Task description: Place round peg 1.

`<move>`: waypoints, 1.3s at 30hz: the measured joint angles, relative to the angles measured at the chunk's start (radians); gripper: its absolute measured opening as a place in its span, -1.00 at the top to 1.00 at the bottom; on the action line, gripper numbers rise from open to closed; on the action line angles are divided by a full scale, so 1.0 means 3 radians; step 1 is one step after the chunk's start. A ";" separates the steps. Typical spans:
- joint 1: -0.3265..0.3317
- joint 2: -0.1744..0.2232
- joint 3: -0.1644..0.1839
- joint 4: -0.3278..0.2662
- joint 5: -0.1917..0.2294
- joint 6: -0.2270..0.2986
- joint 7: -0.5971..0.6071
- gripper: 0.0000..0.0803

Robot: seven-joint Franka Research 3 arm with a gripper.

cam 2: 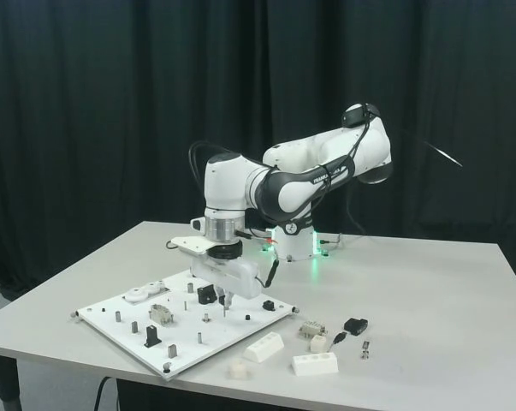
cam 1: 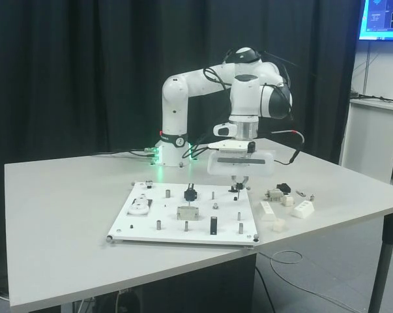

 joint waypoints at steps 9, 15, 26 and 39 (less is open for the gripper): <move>0.0000 0.0000 0.0006 0.0018 0.0001 0.0011 -0.0018 0.96; 0.0002 0.0000 0.0013 0.0053 0.0009 0.0010 -0.0018 0.96; 0.0134 -0.0008 0.0030 0.0103 0.0103 -0.0054 0.0053 0.96; 0.0448 -0.0026 0.0046 0.0201 0.0126 -0.0045 0.0299 0.96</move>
